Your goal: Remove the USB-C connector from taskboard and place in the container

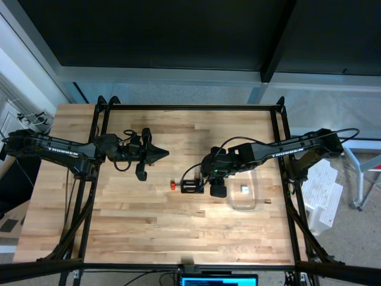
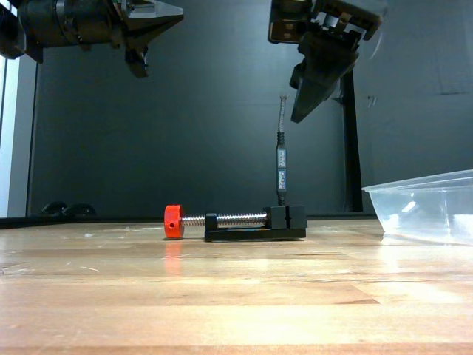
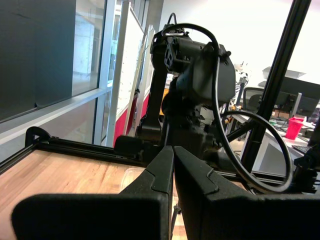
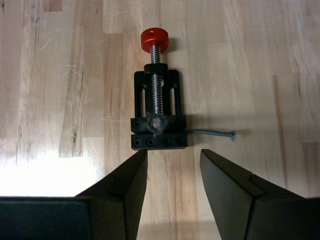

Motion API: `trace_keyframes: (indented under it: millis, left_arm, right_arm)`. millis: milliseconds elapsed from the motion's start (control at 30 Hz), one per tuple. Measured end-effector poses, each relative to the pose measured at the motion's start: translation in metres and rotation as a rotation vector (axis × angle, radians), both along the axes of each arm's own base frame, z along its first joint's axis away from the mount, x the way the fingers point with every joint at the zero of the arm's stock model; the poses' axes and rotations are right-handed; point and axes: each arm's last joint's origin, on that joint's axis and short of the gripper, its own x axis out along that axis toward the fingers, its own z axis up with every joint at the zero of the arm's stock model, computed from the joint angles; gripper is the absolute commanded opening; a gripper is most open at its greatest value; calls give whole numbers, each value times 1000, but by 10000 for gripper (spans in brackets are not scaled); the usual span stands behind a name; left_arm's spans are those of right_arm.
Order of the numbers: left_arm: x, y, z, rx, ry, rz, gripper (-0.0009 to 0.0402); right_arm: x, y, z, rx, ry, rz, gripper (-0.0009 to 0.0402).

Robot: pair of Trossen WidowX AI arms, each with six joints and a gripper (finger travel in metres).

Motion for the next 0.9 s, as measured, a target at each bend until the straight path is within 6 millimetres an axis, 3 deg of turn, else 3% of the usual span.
trace_keyframes:
  millis: [400,900]
  left_arm:
    - [0,0,0,0,0,0,0]
    - [0,0,0,2,-1,0,0]
  right_arm:
    - [26,10,-11,-4,26,16,162]
    - [34,13,-30,-17,81,29,151]
